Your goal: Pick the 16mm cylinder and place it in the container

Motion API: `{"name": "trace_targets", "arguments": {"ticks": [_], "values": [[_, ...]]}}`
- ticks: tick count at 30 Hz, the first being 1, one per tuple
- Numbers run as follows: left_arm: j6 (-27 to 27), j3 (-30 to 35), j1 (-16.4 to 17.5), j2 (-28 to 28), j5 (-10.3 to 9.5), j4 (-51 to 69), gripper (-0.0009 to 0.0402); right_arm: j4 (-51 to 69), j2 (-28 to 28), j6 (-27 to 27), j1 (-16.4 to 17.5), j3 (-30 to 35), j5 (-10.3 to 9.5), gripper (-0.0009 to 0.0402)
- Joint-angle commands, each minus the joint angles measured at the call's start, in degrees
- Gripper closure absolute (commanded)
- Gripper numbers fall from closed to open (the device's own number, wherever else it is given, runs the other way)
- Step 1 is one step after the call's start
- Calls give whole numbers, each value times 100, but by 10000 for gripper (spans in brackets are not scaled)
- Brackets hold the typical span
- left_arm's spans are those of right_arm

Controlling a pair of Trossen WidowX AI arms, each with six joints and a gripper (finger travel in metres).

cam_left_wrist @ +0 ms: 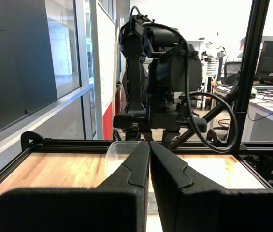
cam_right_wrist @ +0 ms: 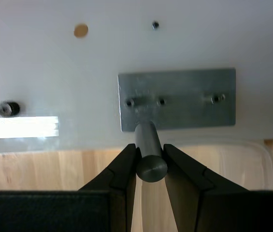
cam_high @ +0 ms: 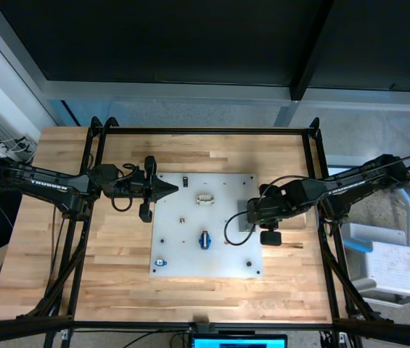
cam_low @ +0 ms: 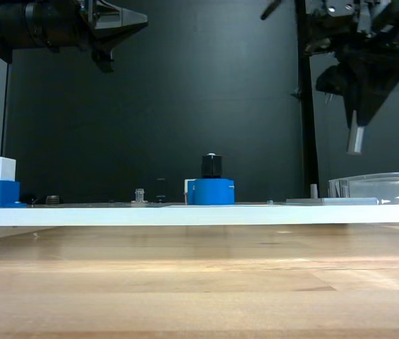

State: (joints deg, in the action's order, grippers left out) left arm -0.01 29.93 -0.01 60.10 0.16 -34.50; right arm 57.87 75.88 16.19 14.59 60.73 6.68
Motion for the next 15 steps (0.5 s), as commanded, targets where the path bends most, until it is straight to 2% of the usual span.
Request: {"name": "trace_targets", "arguments": {"ticks": [1,5,11,15], "values": [[0,2,0,0,2,-2,393,-9,-273,4,-11,-271,-4,387],[0,2,0,0,2,-2,393,-33,-605,144,-68,-577,26,387],[0,2,2,0,2,-2,393,-42,-1038,667,-157,-1003,413,387],[0,2,2,0,2,0,393,-125,-1296,986,-175,-1307,501,387]]}}
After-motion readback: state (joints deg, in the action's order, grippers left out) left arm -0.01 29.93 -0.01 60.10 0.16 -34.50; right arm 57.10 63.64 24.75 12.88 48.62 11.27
